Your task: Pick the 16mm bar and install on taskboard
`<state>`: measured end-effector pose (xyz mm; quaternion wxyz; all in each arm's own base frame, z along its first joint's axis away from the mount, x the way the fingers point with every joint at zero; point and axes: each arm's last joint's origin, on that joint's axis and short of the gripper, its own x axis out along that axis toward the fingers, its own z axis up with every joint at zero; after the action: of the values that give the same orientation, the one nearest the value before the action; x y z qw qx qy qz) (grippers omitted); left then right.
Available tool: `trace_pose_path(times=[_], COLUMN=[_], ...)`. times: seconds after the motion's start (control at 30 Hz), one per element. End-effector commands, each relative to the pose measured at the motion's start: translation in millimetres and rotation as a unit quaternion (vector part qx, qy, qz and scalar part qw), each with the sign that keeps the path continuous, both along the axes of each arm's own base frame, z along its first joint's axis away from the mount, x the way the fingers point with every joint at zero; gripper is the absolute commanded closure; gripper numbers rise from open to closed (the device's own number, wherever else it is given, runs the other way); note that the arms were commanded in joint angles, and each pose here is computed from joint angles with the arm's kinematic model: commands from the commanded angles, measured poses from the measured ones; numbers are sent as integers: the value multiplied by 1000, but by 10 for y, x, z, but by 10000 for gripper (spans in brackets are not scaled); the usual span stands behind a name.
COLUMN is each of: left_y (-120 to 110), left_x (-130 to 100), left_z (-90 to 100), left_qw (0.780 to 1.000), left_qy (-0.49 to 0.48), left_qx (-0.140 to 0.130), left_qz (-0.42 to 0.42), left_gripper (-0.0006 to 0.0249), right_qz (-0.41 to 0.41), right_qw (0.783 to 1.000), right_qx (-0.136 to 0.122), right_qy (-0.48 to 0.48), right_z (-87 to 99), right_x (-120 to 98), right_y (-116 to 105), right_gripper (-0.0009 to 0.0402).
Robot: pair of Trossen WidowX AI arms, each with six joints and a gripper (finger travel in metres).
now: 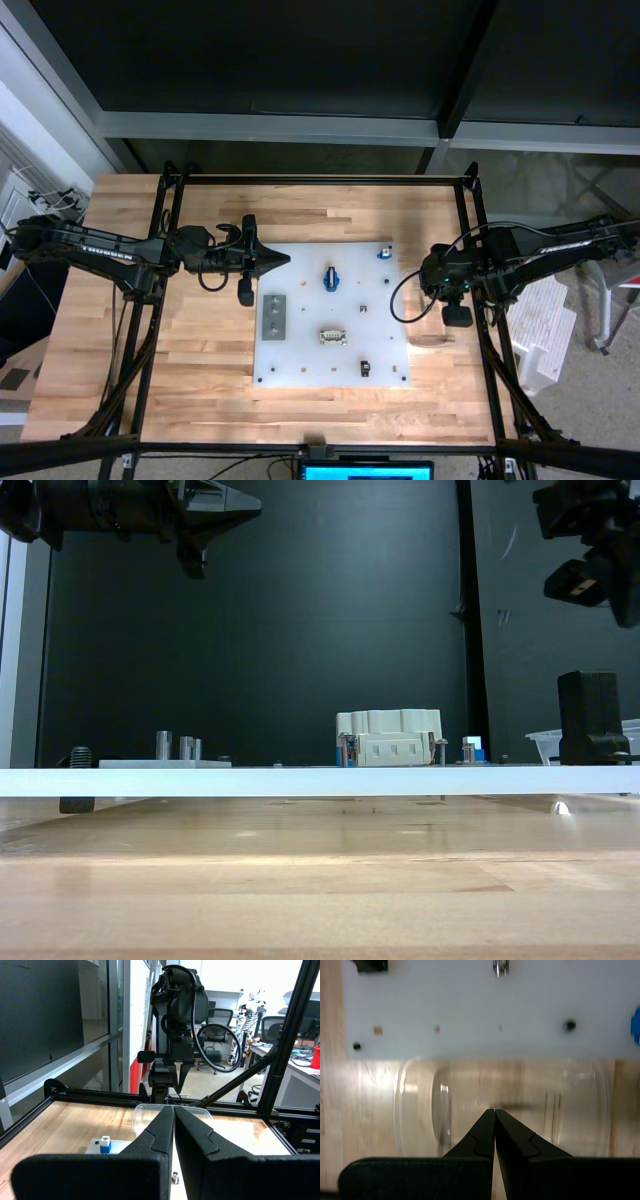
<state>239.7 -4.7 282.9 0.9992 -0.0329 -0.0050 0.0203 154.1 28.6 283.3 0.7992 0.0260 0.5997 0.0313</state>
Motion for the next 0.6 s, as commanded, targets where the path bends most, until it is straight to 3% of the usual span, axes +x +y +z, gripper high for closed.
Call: trace_pose_path(times=[0.03,0.23,0.6], left_y=[1,1,1], left_x=[1,1,1], left_z=[-1,-1,-1], left_qw=[1000,1000,1000], left_qy=[0,0,0], left_qx=[0,0,0], left_qz=[0,0,0], left_gripper=[242,242,242], right_qz=[-1,-8,-9], right_qw=[1000,999,997], right_qx=[-4,-9,-31], right_qy=[18,47,74], right_z=[5,-22,-104], right_x=[-36,-62,34], right_y=[-1,7,51], right_gripper=[393,371,260])
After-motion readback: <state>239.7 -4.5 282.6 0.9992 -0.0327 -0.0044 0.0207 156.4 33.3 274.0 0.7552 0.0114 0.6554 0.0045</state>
